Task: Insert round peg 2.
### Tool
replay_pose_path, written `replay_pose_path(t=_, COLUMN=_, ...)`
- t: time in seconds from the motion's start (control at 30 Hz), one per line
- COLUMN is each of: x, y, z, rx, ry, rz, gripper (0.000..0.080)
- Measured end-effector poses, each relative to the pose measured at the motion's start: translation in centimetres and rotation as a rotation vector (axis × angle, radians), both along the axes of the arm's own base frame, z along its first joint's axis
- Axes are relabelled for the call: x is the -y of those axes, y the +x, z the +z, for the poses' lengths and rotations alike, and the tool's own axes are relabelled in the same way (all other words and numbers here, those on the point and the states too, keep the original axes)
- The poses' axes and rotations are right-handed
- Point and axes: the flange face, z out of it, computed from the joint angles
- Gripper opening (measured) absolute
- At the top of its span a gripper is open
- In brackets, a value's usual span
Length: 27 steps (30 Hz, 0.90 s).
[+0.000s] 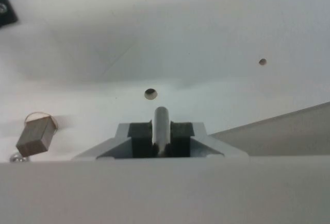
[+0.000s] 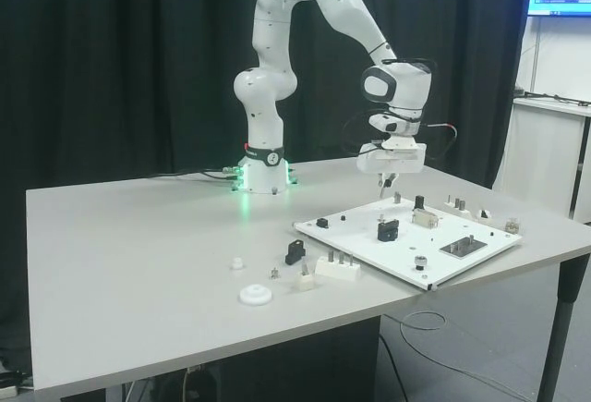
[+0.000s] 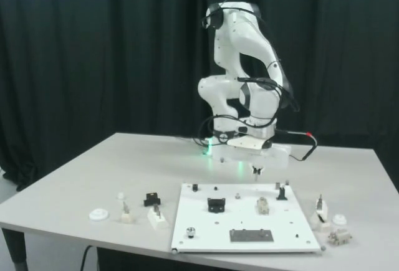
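My gripper (image 1: pixel 161 149) is shut on a grey round peg (image 1: pixel 161 127), held upright between the black finger pads. In the wrist view the peg tip hangs above the white board (image 1: pixel 154 38), close to a small round hole (image 1: pixel 150 93). A second, smaller hole (image 1: pixel 262 62) lies further off. In the first room view the gripper (image 2: pixel 389 180) hovers a little above the far edge of the white board (image 2: pixel 360 240). The second room view shows the gripper (image 3: pixel 255 171) above the board's (image 3: pixel 293 233) back edge.
A grey block part (image 1: pixel 36 135) stands on the board near the gripper. The board carries black fixtures (image 2: pixel 387 230) and a grey plate (image 2: pixel 462 247). Loose parts lie on the grey table: a white holder with pegs (image 2: pixel 337 267), a black bracket (image 2: pixel 295 252), a white disc (image 2: pixel 255 296).
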Motion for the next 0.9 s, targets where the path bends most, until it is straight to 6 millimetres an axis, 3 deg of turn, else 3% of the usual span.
replay_pose_path(t=0.9, x=0.1, y=-0.8, z=-1.2, rx=0.008, ry=0.020, rz=-0.016, gripper=0.0068)
